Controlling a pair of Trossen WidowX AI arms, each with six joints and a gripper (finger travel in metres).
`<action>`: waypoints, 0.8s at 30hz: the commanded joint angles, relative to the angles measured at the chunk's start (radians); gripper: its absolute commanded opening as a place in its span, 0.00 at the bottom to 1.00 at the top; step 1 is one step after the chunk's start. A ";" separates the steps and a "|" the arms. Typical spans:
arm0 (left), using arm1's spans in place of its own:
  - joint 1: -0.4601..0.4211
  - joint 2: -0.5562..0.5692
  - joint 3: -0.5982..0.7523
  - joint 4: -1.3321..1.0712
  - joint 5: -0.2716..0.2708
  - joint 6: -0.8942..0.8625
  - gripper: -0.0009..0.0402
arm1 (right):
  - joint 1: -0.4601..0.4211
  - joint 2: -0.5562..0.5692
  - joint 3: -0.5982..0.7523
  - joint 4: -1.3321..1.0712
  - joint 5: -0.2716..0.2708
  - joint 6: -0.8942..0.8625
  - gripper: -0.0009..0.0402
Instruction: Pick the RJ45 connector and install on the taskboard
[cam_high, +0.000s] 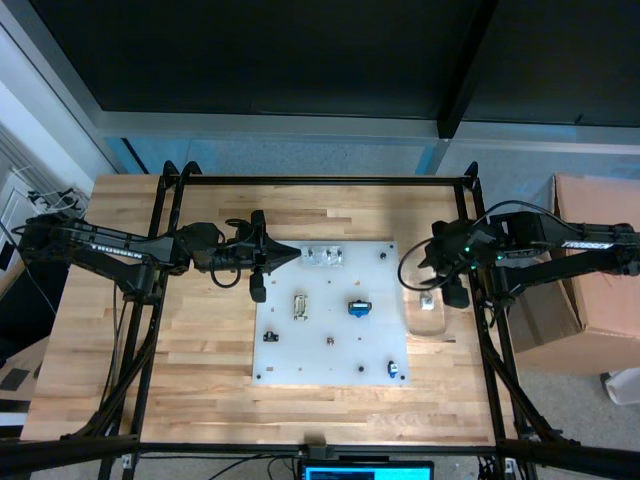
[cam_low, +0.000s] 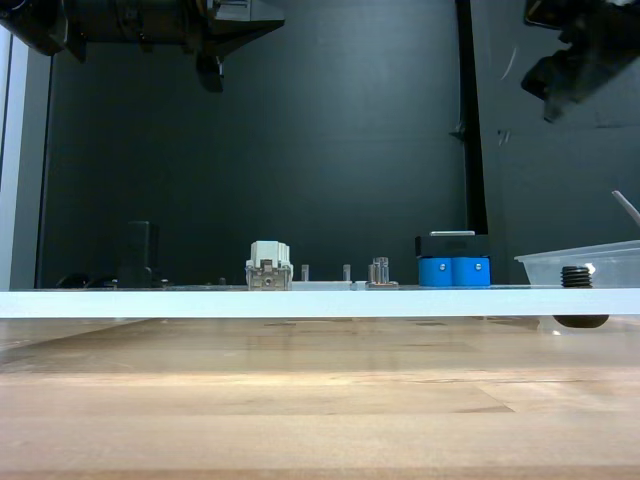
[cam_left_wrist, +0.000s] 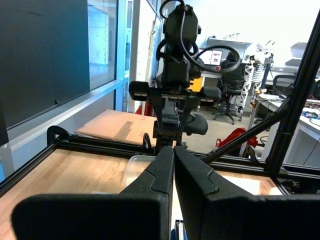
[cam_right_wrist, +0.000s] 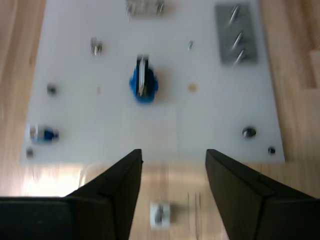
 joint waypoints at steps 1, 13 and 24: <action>0.000 0.000 0.000 0.000 0.000 0.000 0.02 | 0.024 0.007 0.004 -0.088 -0.001 -0.010 0.53; 0.000 0.000 0.000 0.000 0.000 0.000 0.02 | 0.034 0.073 0.151 -0.310 0.033 0.022 0.64; 0.000 0.000 0.000 0.000 0.000 0.000 0.02 | 0.035 0.146 0.279 -0.419 0.056 0.022 0.64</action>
